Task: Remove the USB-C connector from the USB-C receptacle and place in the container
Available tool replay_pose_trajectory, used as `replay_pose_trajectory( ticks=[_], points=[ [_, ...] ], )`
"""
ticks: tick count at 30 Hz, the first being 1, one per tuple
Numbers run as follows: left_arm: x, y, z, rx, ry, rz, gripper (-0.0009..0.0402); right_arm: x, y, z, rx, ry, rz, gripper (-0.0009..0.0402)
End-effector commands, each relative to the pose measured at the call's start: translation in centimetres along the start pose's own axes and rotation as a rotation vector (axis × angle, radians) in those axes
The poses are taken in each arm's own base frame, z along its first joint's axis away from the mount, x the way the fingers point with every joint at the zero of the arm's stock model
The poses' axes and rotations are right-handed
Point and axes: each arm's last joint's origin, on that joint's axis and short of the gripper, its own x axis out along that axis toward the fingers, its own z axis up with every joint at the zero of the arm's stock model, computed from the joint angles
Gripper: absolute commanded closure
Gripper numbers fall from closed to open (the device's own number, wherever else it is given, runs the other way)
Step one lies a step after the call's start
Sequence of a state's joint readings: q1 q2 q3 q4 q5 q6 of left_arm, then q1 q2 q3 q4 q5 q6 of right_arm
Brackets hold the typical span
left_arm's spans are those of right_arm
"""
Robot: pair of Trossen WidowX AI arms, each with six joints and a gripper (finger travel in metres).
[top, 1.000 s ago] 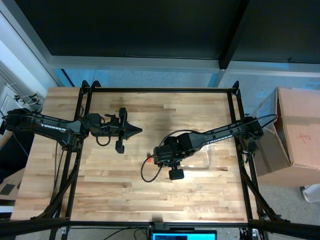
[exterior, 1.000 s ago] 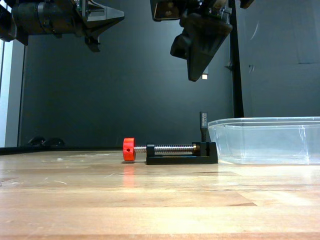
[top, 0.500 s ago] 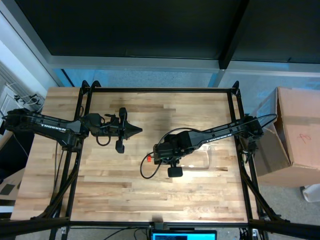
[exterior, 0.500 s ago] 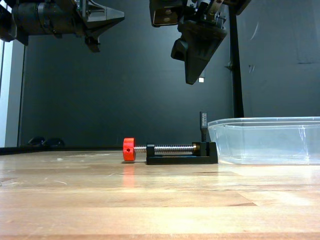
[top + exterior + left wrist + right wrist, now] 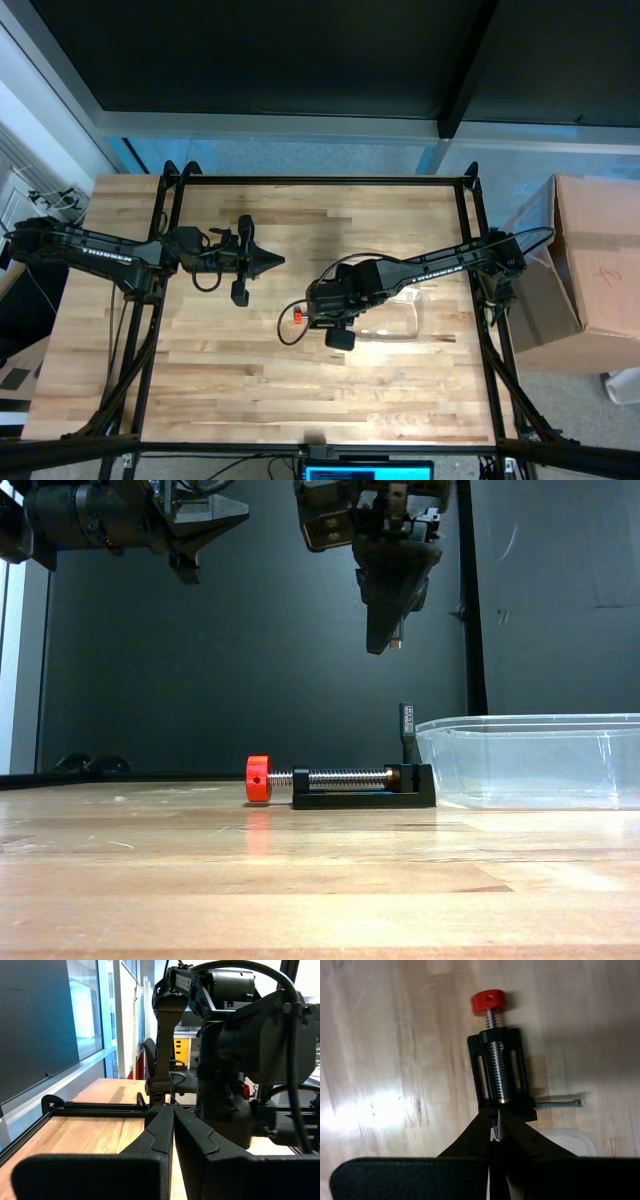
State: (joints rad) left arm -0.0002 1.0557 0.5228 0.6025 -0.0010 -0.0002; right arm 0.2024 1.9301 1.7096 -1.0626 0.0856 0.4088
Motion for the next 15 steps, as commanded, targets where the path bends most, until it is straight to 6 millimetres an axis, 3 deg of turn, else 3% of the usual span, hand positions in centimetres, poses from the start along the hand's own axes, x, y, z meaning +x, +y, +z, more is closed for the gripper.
replay_pose_trajectory(
  ticks=[1,15],
  points=[
    [0.00,0.01,0.00,0.000,0.000,0.000,0.0393,0.03,-0.17,0.06,0.027,0.001,-0.003,0.0393],
    [0.00,0.01,0.00,0.000,0.000,0.000,0.0393,0.07,-0.31,-0.16,-0.028,0.008,-0.006,0.0393]
  ],
)
